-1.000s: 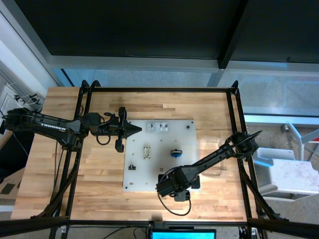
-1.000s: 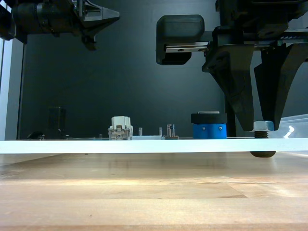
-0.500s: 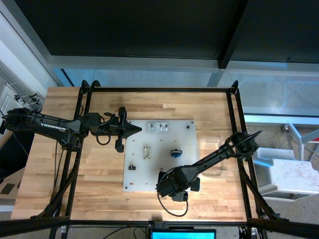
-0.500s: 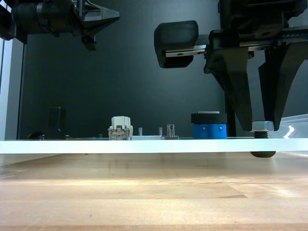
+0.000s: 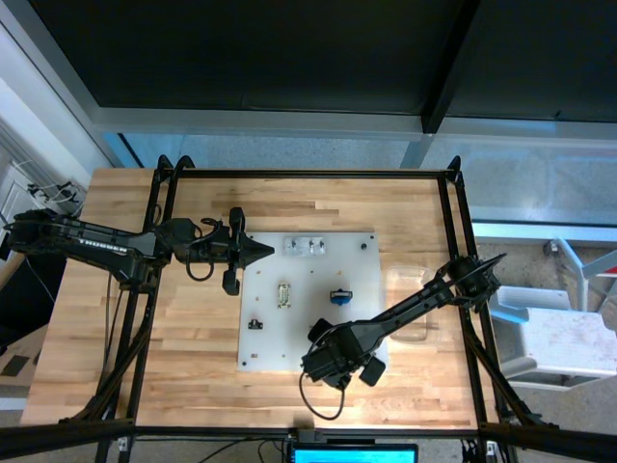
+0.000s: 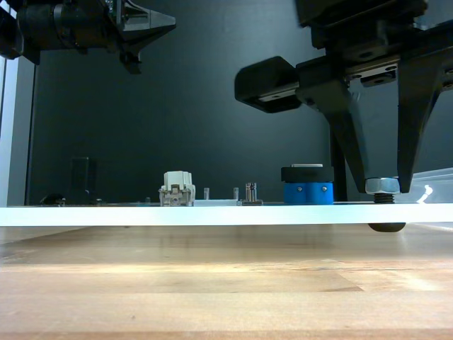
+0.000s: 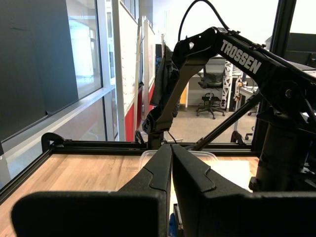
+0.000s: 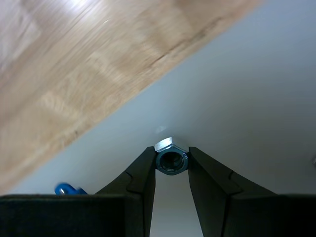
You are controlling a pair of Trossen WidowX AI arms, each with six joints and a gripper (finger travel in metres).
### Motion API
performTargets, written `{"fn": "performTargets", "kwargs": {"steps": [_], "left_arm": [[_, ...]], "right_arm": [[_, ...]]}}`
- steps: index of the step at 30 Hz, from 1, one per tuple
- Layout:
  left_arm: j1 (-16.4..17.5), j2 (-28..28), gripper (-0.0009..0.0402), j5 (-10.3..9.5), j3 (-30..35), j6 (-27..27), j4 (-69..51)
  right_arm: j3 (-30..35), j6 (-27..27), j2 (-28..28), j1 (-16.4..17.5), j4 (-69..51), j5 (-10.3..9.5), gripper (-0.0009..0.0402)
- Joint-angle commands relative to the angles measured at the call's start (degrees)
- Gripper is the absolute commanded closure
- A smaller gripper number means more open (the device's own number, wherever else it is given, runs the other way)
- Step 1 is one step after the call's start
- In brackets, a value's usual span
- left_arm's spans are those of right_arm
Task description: Pick the M12 fastener and fasten on the M12 threads
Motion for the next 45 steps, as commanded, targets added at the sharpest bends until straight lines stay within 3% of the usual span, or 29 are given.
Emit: {"fn": "performTargets", "kwargs": {"steps": [1,10,21,31,45], "left_arm": [[0.02,0.02,0.0393,0.0,0.02,0.0,0.0],[0.0,0.02,0.0393,0.02,0.02,0.0,0.0],[0.02,0.02,0.0393,0.02,0.02,0.0,0.0],[0.02,0.02,0.0393,0.02,0.02,0.0,0.0],[0.0,0.02,0.0393,0.02,0.02,0.0,0.0]], "right_arm": [[0.0,8.07,0.07,0.0,0.2,0.0,0.0368],[0.0,32.92,0.07,0.0,0.28,0.13,0.0368],[0.0,56.17,0.07,0.0,0.39,0.15,0.0368],[0.0,86.36,0.07,-0.02,0.59,0.17,0.0368],[0.0,117.61,0.07,0.02,0.9,0.15,0.0368]]}}
